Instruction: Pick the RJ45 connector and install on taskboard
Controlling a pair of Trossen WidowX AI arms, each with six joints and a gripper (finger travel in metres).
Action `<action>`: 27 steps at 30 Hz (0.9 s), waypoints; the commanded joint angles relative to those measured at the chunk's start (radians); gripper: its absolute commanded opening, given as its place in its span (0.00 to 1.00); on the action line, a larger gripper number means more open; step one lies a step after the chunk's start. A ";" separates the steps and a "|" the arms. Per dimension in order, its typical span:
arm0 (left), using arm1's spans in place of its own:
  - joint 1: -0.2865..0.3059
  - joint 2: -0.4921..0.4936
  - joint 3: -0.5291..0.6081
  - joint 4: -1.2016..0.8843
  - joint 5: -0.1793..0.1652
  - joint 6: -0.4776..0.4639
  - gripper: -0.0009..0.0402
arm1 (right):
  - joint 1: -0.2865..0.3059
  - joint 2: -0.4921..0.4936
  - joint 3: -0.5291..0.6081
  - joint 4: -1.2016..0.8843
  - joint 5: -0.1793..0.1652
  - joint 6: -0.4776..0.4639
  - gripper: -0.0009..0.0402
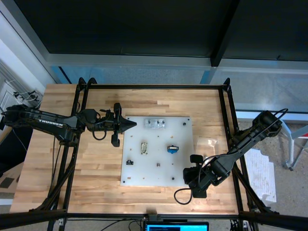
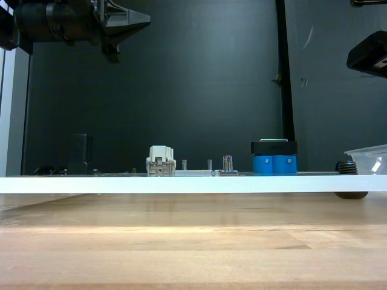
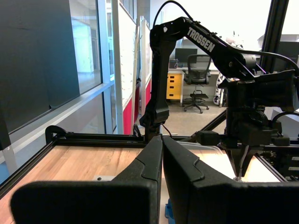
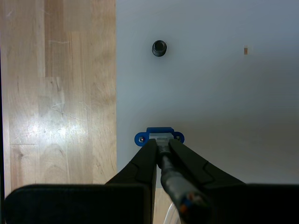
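Note:
The taskboard (image 1: 149, 171) lies flat and white in the middle of the table, carrying a blue fitting (image 1: 172, 149). My right gripper (image 1: 192, 180) hangs high over the board's near right corner, pointing down. In the right wrist view the right gripper (image 4: 160, 143) is shut on the RJ45 connector (image 4: 161, 138), a small grey plug with a cable trailing back. The plug lines up with the blue fitting (image 4: 159, 136) on the taskboard (image 4: 224, 93) below. My left gripper (image 1: 129, 124) is shut and empty, held level and high above the board's far left edge.
A small clear tray (image 1: 208, 144) sits just right of the board. On the board stand a beige connector block (image 1: 143, 147) and silver fittings (image 1: 156, 124). A black screw (image 4: 159, 47) lies beyond the blue fitting. A black frame borders the table.

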 commanded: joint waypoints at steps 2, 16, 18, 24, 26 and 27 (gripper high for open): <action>0.000 0.000 0.000 0.000 0.000 0.000 0.02 | 0.001 0.001 -0.002 -0.002 -0.004 0.000 0.02; 0.000 0.000 0.000 0.000 0.000 0.000 0.02 | 0.005 -0.010 0.008 -0.003 -0.004 -0.003 0.11; 0.000 0.000 0.000 0.000 0.000 0.000 0.02 | 0.005 -0.011 0.008 -0.003 -0.004 -0.003 0.17; 0.000 0.000 0.000 0.000 0.000 0.000 0.02 | 0.006 -0.020 0.009 -0.003 -0.004 -0.003 0.32; 0.000 0.000 0.000 0.000 0.000 0.000 0.02 | 0.006 -0.022 0.009 -0.003 -0.004 -0.003 0.36; 0.000 0.000 0.000 0.000 0.000 0.000 0.02 | 0.007 -0.023 0.009 -0.004 -0.005 -0.003 0.38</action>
